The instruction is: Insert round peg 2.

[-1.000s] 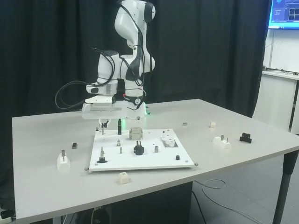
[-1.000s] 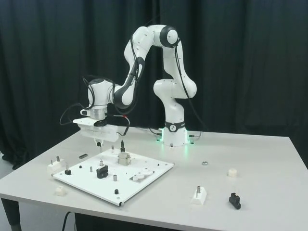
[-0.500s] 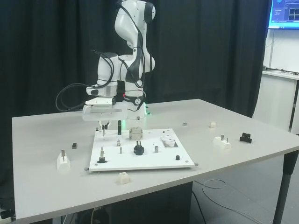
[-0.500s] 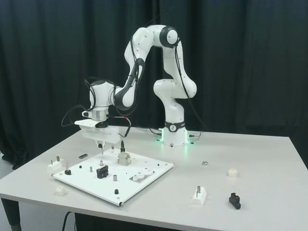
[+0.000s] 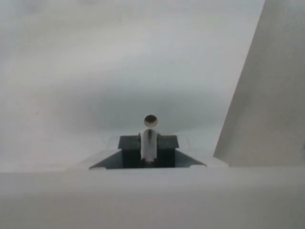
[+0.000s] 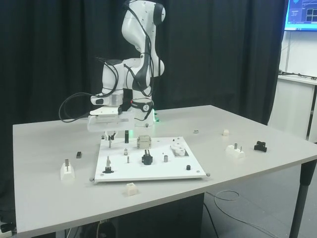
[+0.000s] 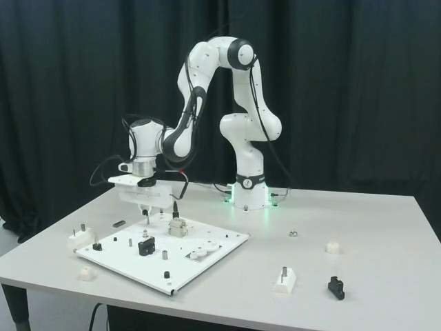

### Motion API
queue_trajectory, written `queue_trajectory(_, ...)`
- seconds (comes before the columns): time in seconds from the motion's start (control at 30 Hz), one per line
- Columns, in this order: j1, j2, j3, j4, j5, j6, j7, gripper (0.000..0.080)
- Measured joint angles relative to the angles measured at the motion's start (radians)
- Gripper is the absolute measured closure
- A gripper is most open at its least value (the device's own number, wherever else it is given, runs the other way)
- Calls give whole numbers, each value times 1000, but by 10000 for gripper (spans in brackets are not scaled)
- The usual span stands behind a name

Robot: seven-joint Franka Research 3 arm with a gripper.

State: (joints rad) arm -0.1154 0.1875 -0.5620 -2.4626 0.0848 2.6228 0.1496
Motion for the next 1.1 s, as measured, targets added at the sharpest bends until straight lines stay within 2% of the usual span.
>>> queue_trajectory(0.27,0,0,-4,0,25,5,-25,739)
queue_trajectory(0.63,0,0,-4,0,38,5,-34,739)
queue_trajectory(1.1,0,3,-4,0,81,14,-77,739)
